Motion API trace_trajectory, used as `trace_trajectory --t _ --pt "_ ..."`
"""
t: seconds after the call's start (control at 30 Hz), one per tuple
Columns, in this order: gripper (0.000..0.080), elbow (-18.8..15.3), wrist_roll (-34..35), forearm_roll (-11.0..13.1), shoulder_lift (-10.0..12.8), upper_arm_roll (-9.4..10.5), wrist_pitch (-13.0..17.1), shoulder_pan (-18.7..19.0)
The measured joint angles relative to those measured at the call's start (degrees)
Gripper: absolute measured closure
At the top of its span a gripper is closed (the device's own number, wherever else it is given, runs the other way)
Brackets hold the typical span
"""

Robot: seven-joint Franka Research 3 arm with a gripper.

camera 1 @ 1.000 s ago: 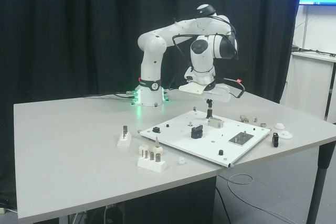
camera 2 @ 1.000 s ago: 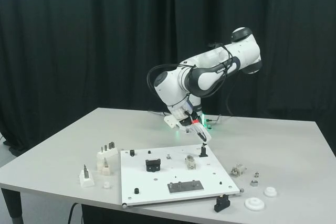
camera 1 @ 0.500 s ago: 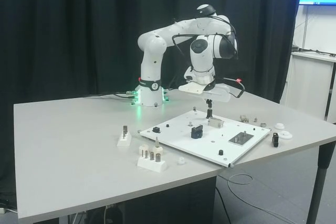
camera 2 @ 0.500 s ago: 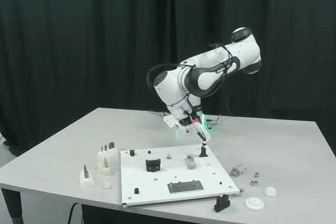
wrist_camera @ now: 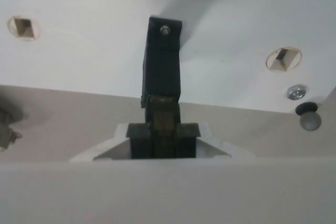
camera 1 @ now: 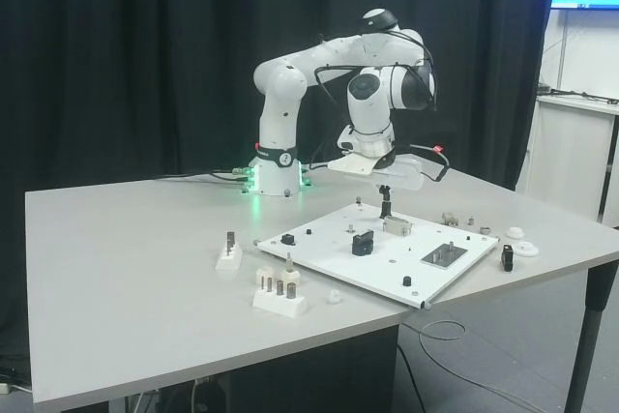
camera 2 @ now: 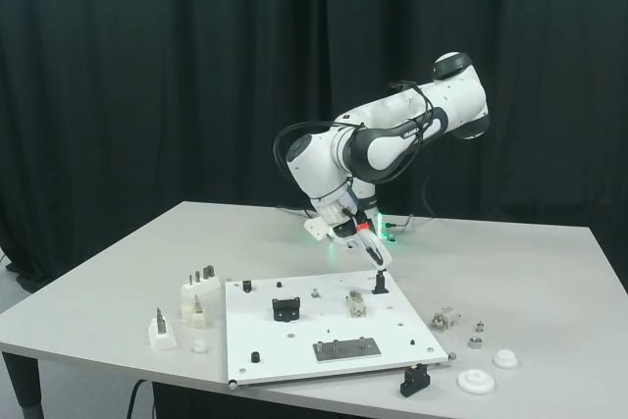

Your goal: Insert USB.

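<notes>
USB plug (wrist_camera: 162, 72): black, upright, pinched in the hand (wrist_camera: 163, 129), near the white board's (camera 2: 294, 352) far right edge.
Hand: clamped on the plug.
Counter (camera 1: 126, 268): grey, carries the board.

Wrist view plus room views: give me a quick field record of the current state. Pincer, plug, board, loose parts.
pincer: shut on the black USB plug, low over the board
USB plug: black, held by its back end, pointing down at the board
board: white, flat on the grey table
plug position: near the board's far edge, by a small grey block
loose parts: white discs off the board
</notes>
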Motion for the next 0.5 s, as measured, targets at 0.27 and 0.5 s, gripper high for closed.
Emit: trace_trajectory --t 0.27,0.5 --pt "0.0712 0.0 0.0 0.0 0.1 -0.10 0.1 0.0" --pt "0.0712 0.3 0.2 -0.4 1.2 -0.23 0.7 0.2"
